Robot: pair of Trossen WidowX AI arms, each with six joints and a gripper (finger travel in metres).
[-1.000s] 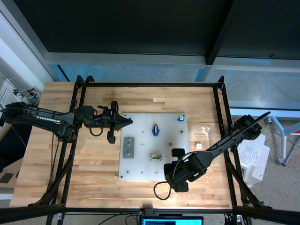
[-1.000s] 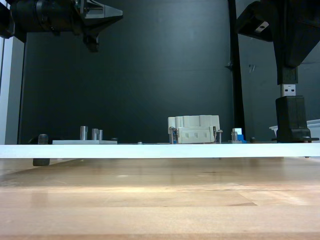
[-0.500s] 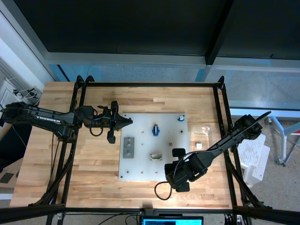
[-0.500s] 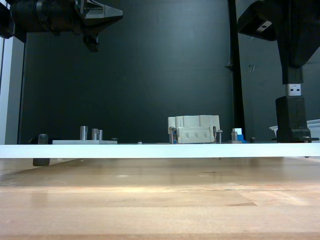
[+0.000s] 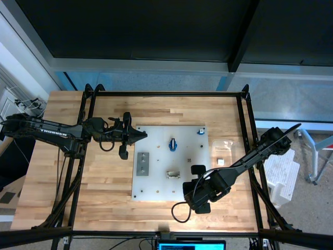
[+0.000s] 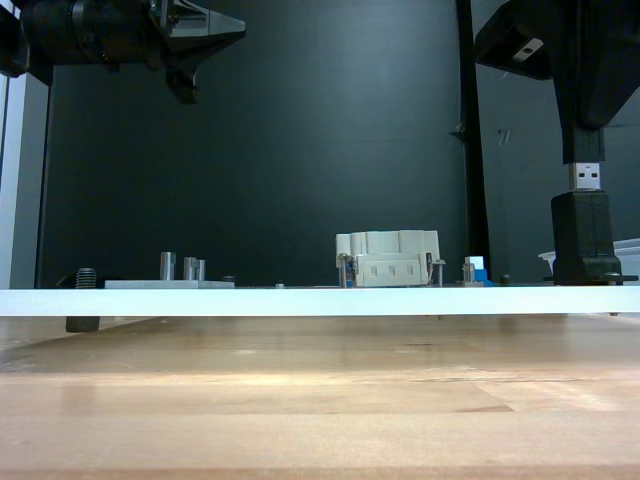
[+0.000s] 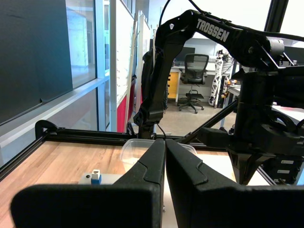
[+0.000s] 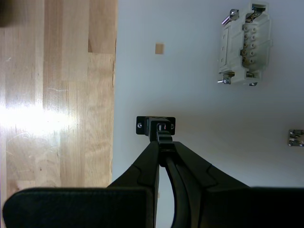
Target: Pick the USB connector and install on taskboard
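- Compared with one second ago, the right tool (image 8: 163, 142) stands marginally higher and slightly to one side in the low view. The USB connector (image 6: 585, 177) has shifted with it. The left arm has not moved.
- Right tool: narrow, with its fingers clamped on the black body of the USB connector. It points straight down over the taskboard (image 5: 156, 190), near the board's right edge.
- USB connector: upright, metal tip downward, directly above the black socket (image 6: 583, 235). The tip's lower edge meets the socket top. Whether it has entered cannot be determined.
- Right wrist view: the fingers and plug body cover the socket opening. Only the socket flange shows, just beside the board edge.
- Low view: the right tool is cut off by the frame edges. The fingers and plug body are both black, so the boundary between them is hard to make out.
- High view: the right arm covers its own tool tip and the connector.
- Left tool (image 7: 165, 156): fingers pressed together, holding nothing, raised above the desk (image 5: 104, 208) near the taskboard's far left corner.
- Left wrist view: the fingers block most of the board. A small blue-topped part (image 7: 96, 176) shows beside them.
- The beige multi-pin connector (image 6: 388, 258) stands on the board, well apart from the socket.
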